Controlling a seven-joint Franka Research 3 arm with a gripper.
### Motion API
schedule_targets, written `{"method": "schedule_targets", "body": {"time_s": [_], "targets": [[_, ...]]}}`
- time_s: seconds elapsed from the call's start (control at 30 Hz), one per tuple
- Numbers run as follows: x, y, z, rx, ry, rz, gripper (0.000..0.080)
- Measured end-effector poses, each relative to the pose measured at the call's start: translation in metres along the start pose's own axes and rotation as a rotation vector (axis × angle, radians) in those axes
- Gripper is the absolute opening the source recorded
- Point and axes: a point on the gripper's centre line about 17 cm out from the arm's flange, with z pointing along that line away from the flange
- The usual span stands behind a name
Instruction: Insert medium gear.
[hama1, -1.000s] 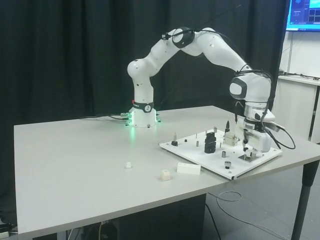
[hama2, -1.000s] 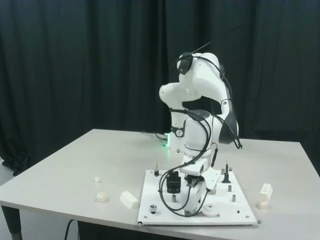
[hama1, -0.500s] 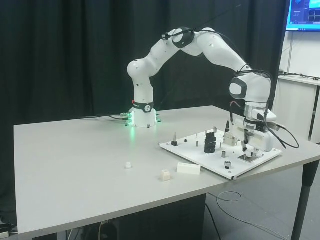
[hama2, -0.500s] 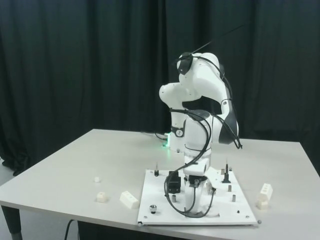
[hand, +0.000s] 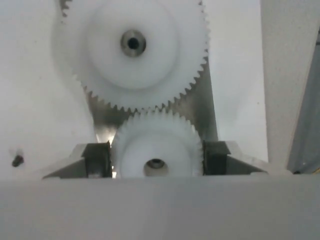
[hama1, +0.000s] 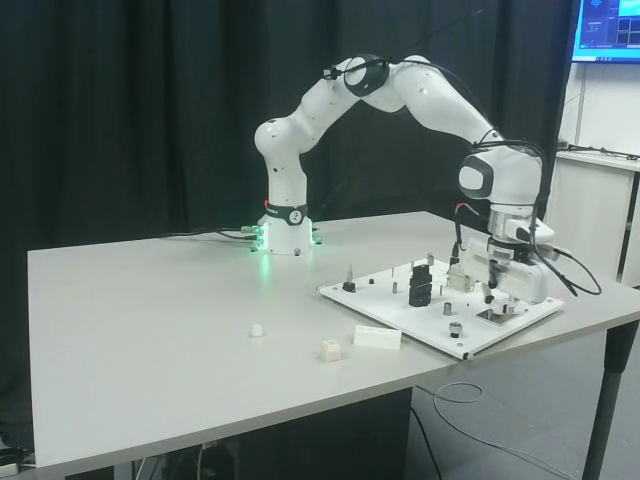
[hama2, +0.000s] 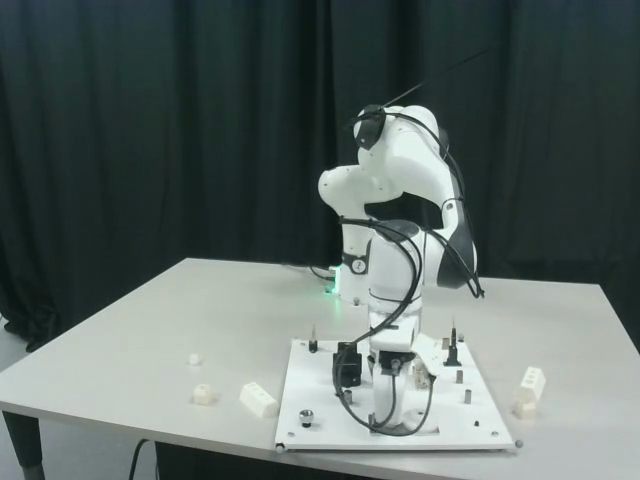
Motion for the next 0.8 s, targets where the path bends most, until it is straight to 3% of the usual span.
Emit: {"method": "schedule_targets", "body": {"time_s": [0.17,0.33,0.8], "targets": [[0.0002,-0.0001,0.0018,0.0,0.0,0.151,0.0393],[0.0003,-0.0002,0.0037,0.0,-0.001,0.232,0.0393],[0.0004,-0.0002,0.0041,-0.001,-0.007,0.22,0.0393]]}}
